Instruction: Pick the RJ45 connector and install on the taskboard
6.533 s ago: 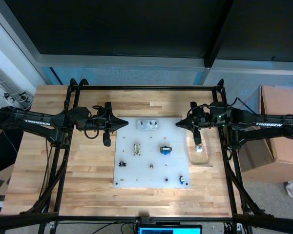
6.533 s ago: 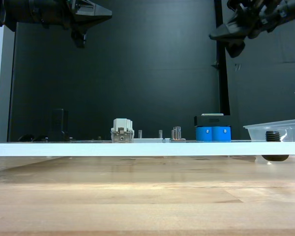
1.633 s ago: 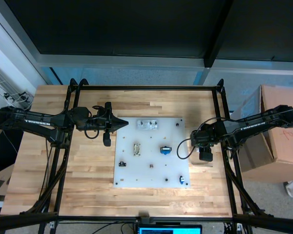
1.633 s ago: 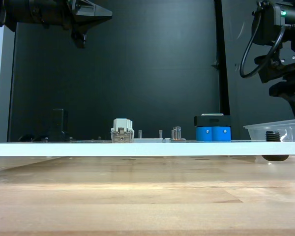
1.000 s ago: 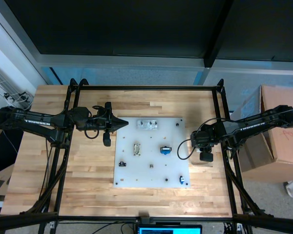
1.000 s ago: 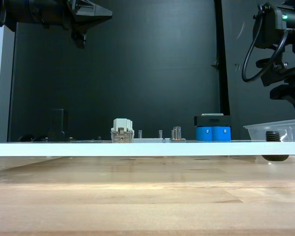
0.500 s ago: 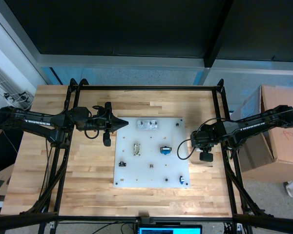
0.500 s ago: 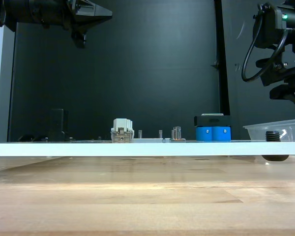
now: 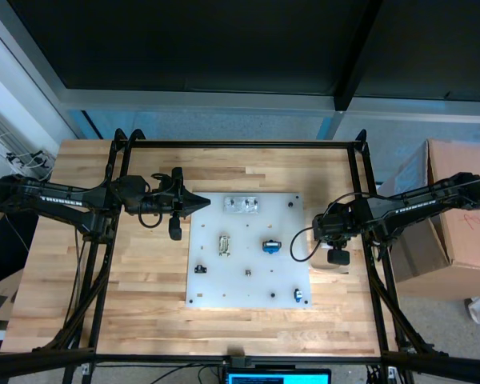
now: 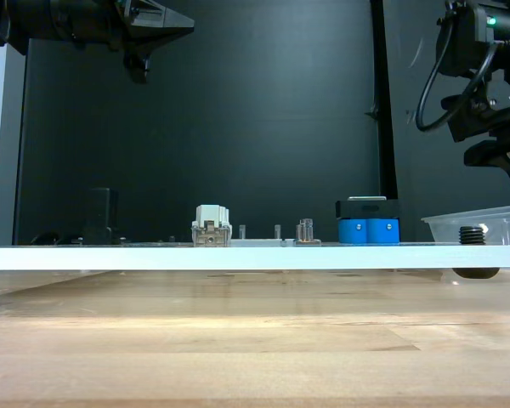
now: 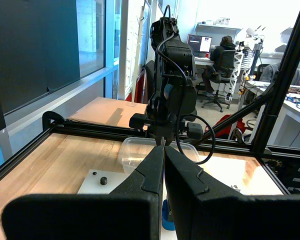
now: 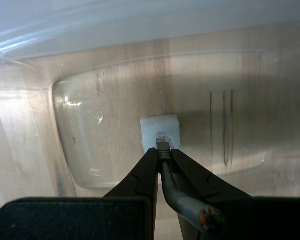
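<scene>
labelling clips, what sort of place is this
Probably a robotics lab: seated person at a computer monitor, black-framed wooden table carrying a white task board. The left gripper, shut, hovers by the board's far-left corner; the right gripper holds the dark-cabled RJ45 connector over a clear plastic tray.

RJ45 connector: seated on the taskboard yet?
No, right gripper holds the RJ45 connector over the tray; left gripper hovers shut above the taskboard's left edge.

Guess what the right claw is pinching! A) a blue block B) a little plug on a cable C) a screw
B: the right gripper, over the clear tray, is shut on the RJ45 connector; the left gripper hangs shut high by the board's left edge.
</scene>
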Action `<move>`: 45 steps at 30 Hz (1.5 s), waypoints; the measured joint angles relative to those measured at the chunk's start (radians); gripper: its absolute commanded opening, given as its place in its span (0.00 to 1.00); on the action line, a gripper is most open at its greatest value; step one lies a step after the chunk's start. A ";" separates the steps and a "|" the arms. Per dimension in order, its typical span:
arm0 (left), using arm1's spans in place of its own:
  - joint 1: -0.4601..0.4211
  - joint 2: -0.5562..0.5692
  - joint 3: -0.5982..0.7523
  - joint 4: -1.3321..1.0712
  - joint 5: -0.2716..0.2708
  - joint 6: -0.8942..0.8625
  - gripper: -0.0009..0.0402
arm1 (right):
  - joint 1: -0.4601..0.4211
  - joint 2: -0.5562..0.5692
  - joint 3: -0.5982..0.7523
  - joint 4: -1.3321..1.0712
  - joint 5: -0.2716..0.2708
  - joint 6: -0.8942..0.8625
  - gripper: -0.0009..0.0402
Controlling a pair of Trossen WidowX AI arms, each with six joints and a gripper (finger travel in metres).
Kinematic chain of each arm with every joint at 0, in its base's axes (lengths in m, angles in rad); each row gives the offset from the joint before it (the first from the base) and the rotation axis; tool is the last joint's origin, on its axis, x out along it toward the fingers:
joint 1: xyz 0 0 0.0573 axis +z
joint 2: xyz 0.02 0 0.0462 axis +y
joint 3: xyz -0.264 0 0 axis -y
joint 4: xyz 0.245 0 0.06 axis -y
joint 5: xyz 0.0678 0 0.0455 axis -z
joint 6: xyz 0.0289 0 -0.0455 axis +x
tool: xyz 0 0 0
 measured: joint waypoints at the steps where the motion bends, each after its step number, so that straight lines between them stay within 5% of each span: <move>1: 0.000 0.000 0.000 0.000 0.000 0.000 0.02 | 0.000 -0.003 0.003 -0.001 0.000 0.000 0.02; 29: 0.000 0.000 0.000 0.000 0.000 0.000 0.02 | 0.049 -0.017 0.251 -0.188 -0.002 0.001 0.02; 45: 0.000 0.000 0.000 0.000 0.000 0.000 0.02 | 0.153 0.132 0.393 -0.195 0.000 0.054 0.02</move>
